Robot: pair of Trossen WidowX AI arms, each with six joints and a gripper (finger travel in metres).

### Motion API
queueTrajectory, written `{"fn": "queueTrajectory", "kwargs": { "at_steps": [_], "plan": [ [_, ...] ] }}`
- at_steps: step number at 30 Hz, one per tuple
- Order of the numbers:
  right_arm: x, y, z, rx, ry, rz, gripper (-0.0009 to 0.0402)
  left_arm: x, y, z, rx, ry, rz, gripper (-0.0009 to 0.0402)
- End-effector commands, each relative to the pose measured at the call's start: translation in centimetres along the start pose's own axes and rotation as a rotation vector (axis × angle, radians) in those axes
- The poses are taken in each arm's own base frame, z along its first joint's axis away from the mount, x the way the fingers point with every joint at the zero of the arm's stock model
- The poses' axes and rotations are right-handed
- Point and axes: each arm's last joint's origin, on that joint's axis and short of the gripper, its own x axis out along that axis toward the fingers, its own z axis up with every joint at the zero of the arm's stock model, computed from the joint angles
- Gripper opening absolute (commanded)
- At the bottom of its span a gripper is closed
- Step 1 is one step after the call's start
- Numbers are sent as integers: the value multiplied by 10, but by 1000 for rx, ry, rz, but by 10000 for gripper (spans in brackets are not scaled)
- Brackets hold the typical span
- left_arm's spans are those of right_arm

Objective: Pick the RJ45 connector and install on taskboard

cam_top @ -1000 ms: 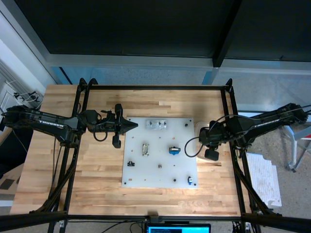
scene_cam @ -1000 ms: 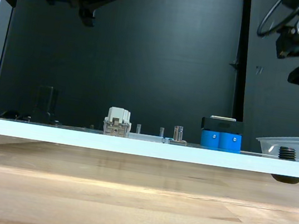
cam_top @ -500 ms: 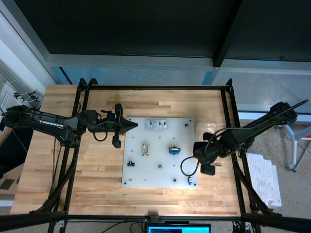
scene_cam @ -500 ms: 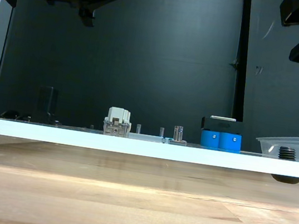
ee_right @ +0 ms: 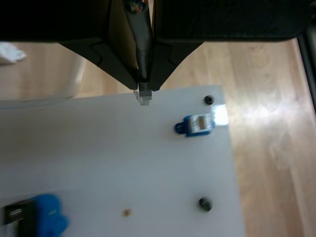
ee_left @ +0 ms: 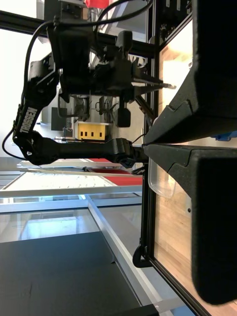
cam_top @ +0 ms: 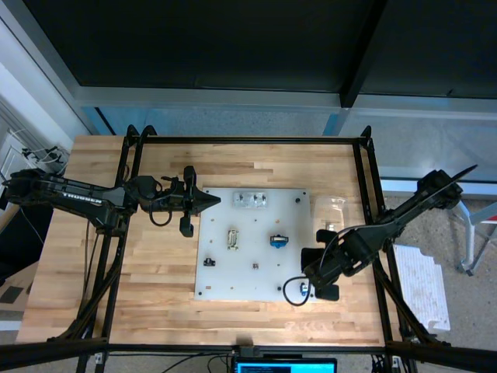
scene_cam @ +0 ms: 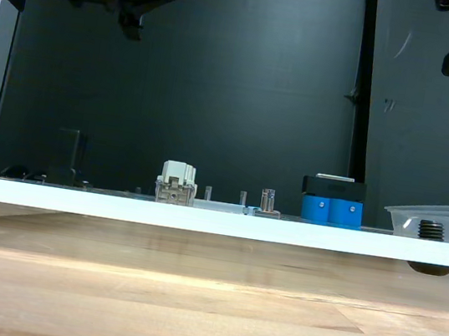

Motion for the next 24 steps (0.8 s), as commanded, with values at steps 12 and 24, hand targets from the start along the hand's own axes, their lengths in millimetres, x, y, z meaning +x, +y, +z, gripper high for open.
{"fn": "queueTrajectory", "kwargs": {
  "at_steps": [12,24],
  "plan": [
    [13,27,19,-40,35,9,0,0,0,0,0,0,0,0],
    [16,33,20,-36,35,36,0,0,0,0,0,0,0,0]
  ]
}}
